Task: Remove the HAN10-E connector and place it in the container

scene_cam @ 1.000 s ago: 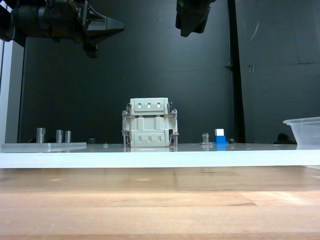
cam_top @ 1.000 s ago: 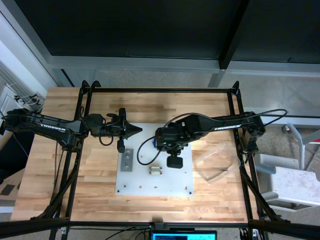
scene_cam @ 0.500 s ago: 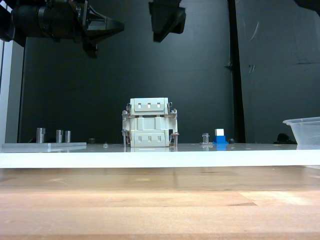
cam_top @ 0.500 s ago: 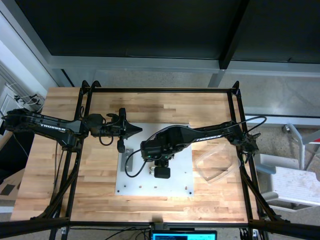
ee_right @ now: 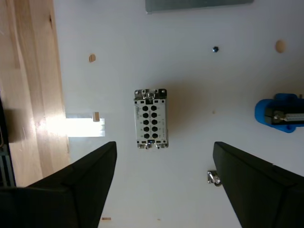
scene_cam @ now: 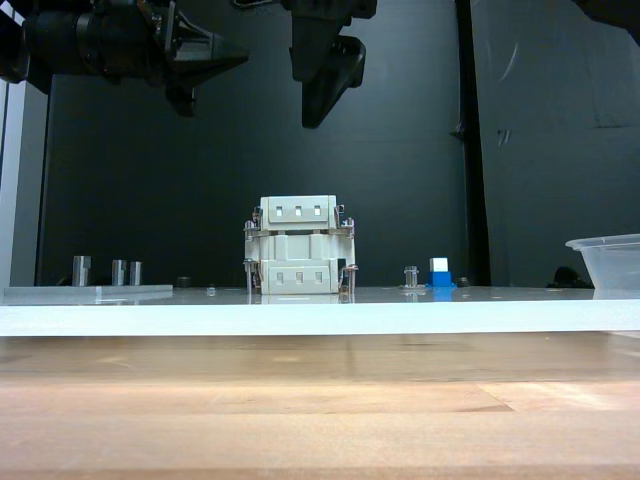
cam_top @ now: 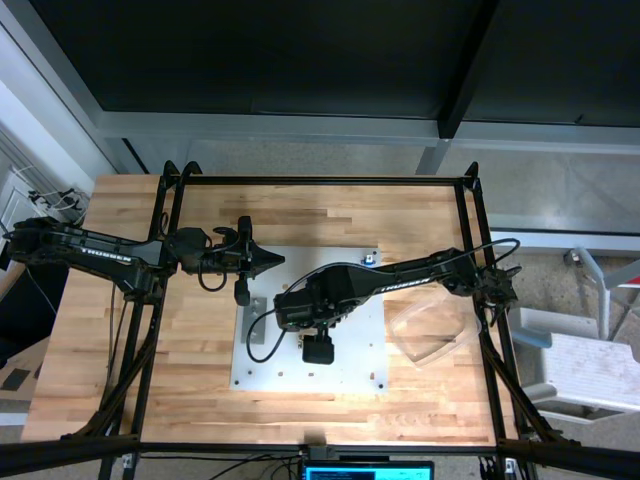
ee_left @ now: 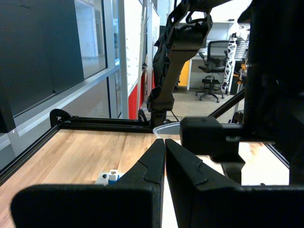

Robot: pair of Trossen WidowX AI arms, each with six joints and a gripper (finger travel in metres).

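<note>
The small pale grey-white rectangular connector (ee_right: 150, 118) stands on the flat white square plate (cam_top: 262, 372), below the right gripper (scene_cam: 322, 80), whose fingers (ee_right: 90, 180) spread wide, empty. The clear plastic tub (cam_top: 432, 330) sits at 3 o'clock. The left gripper (ee_left: 165, 142) hovers at 10 o'clock, fingers pressed together.

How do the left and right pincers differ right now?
The left pincer is shut; the right pincer is open. The left points level, inward over the white plate's far left corner; the right points down over the HAN10-E connector. Both hang high above the plate, holding nothing.
</note>
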